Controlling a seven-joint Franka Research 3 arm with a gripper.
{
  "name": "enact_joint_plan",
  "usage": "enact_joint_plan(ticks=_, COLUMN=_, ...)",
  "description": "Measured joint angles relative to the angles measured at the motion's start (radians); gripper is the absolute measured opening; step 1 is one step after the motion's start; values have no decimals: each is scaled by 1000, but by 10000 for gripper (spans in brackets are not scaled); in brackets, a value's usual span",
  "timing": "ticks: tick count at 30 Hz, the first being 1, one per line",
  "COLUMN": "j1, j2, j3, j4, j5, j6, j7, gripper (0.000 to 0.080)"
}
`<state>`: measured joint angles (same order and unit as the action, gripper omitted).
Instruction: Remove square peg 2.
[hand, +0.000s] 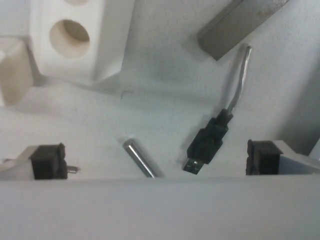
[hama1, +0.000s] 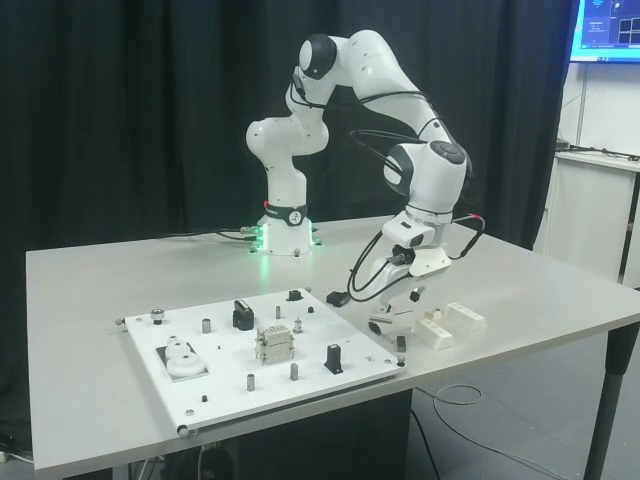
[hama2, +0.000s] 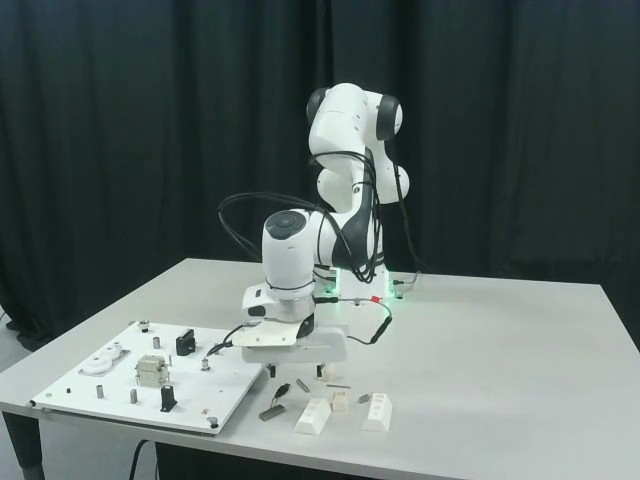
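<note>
Gripper (hand: 155, 160) spread wide, empty, above grey table (hand: 165, 100). Nearby grey square-section metal bar (hand: 239, 24), possibly peg: rigid, smooth, slippery; pinch 2 flat faces.

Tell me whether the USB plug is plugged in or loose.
Loose. The USB plug lies flat on the grey table, mated with nothing, between the open gripper fingertips.

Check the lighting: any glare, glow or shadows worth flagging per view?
Wrist view: bright highlight streak along the pin, soft shadow beside the block. First room view: green glow at the arm base, lit screen in the corner. Second room view: green glow at the base too.
</note>
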<state>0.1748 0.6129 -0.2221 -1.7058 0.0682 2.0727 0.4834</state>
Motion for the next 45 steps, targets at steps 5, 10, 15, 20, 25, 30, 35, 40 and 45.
enact_joint_plan(ticks=5, j1=0, j2=0, j3=0, j4=-4, j5=0, j6=7, j7=-1, gripper=800)
enact_joint_plan(ticks=10, j1=0, j2=0, j3=0, j4=-11, j5=0, j6=20, j7=-1, gripper=800)
enact_joint_plan(ticks=15, j1=0, j2=0, j3=0, j4=-15, j5=0, j6=25, j7=-1, gripper=800)
enact_joint_plan(ticks=20, j1=0, j2=-1, j3=0, j4=-16, j5=0, j6=26, j7=-1, gripper=800)
enact_joint_plan(ticks=25, j1=0, j2=-3, j3=1, j4=-16, j5=0, j6=27, j7=-1, gripper=800)
enact_joint_plan(ticks=30, j1=0, j2=-5, j3=2, j4=-16, j5=0, j6=27, j7=-1, gripper=800)
enact_joint_plan(ticks=35, j1=0, j2=-6, j3=2, j4=-16, j5=0, j6=27, j7=-1, gripper=800)
enact_joint_plan(ticks=40, j1=0, j2=-7, j3=2, j4=-16, j5=0, j6=27, j7=-1, gripper=800)
enact_joint_plan(ticks=45, j1=0, j2=-7, j3=2, j4=-16, j5=0, j6=27, j7=-1, gripper=800)
